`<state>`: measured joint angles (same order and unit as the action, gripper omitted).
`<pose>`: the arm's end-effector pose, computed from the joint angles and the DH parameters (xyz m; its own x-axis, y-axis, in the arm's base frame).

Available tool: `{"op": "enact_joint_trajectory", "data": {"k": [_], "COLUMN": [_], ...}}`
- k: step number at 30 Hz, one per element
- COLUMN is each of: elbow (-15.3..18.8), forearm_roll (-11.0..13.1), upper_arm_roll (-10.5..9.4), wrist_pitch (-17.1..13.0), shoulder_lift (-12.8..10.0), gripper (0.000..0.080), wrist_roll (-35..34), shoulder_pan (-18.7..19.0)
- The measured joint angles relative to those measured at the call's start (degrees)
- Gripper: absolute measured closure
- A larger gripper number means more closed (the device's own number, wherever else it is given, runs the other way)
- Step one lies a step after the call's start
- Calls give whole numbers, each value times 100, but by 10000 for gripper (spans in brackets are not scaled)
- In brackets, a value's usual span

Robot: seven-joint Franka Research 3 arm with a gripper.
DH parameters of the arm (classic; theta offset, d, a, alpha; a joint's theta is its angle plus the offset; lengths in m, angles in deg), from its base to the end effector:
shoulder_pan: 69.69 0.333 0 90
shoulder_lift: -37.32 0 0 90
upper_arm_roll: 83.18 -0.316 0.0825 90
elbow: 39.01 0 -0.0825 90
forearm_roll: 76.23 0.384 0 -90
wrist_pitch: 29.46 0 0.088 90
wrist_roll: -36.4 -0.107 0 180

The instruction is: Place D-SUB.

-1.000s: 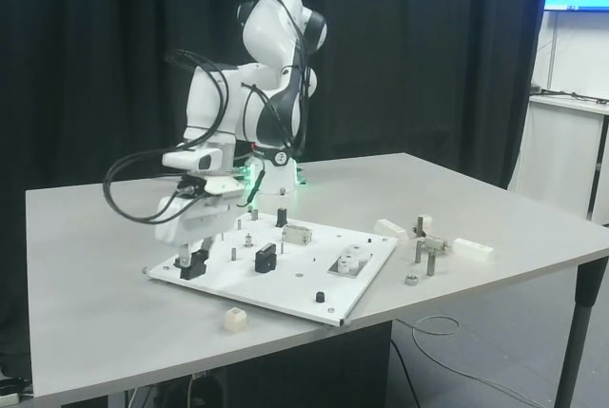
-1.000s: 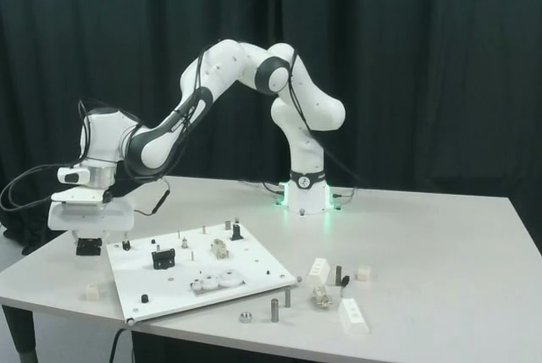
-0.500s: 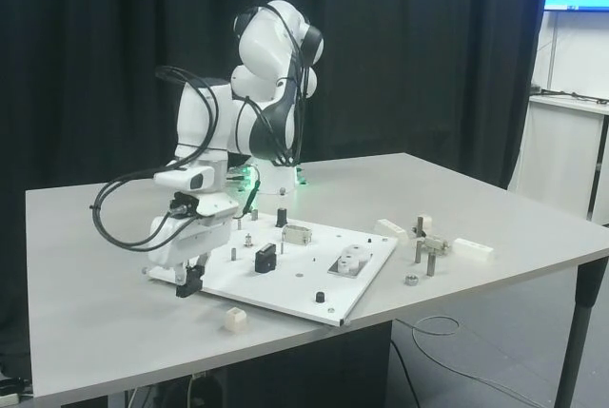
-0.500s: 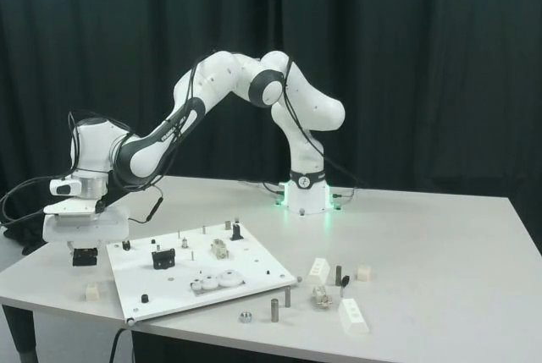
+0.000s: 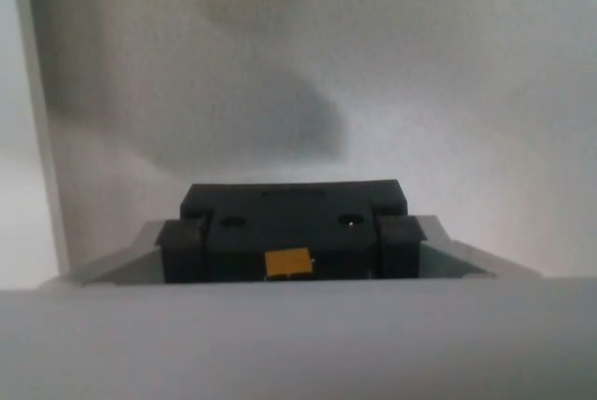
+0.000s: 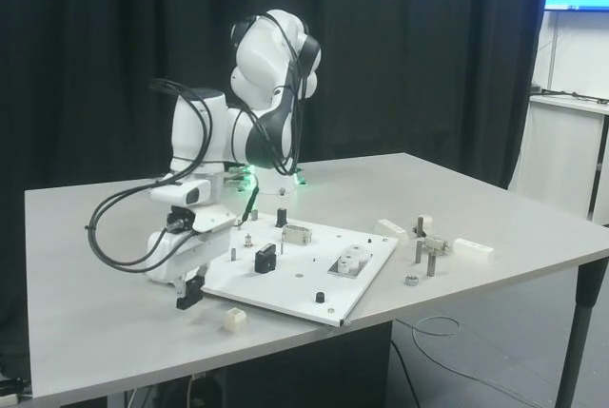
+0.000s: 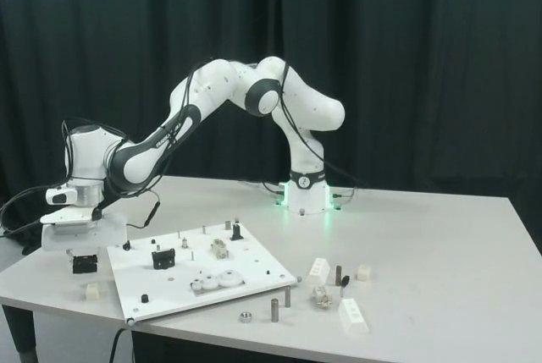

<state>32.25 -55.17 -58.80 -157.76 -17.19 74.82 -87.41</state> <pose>0.6307 -0.4326 0.2272 0.9929 -0.0878 0.0797 -0.0957 -0.9902 0.1021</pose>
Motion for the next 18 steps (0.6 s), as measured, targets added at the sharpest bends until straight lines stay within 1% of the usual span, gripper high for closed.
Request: {"op": "enact_joint_trajectory", "data": {"k": [8,12,14,15,18], "elbow": [-213,-287,-316,-331,-378], "forearm_roll": [164,290,313,314,314], "upper_arm_roll": [0,0,0,0,0], "wrist_pitch": [142,162,163,164,177], "shoulder_lift": [-164,-244,-277,-292,-330], "gripper": [420,420,409,174,174], "wrist_roll": [149,259,265,265,265], "shoulder_pan": [-44,-61,-71,-76,-92]}}
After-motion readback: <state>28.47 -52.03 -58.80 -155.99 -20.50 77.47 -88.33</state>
